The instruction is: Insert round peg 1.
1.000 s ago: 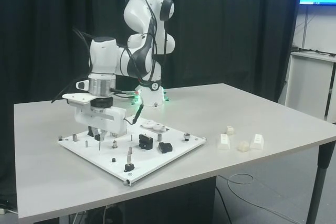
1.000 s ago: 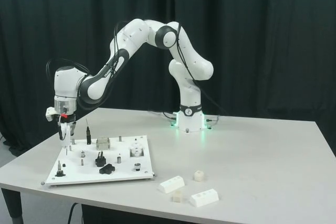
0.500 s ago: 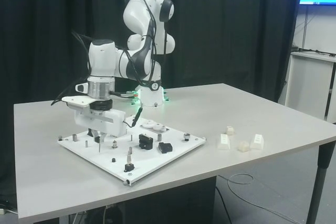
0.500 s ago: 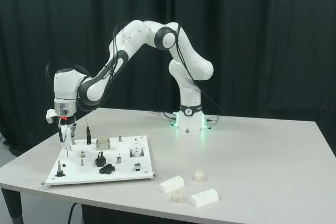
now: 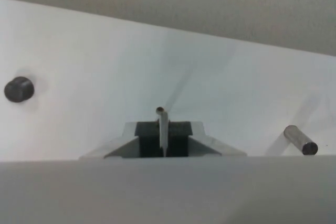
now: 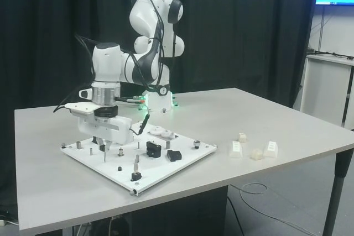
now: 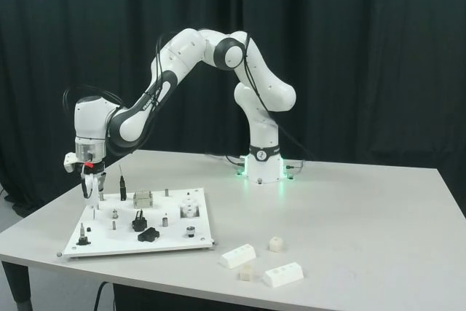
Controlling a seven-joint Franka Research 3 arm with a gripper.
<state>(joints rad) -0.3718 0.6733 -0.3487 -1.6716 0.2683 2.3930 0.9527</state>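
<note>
My gripper (image 6: 104,144) hangs low over the far left part of the white board (image 6: 182,156), shut on a thin grey round peg (image 6: 104,154) that points down at the board. In the wrist view the peg (image 5: 161,125) stands between the black pads (image 5: 147,141) of the gripper (image 5: 162,142), its tip just above the white board (image 5: 105,61). From the second room view the gripper (image 7: 88,186) is over the board's (image 7: 175,242) back left corner. Whether the peg's tip touches the board I cannot tell.
Near the peg the board carries a black stud (image 5: 19,88) and a short grey pin (image 5: 300,140). Other pins, black fittings (image 6: 153,148) and a grey block (image 7: 142,199) stand on it. Small white blocks (image 6: 236,149) (image 7: 283,274) lie on the grey table beside the board.
The gripper has drifted slightly towards the board's left edge, still shut on the peg. Nothing on the board or table has moved.
</note>
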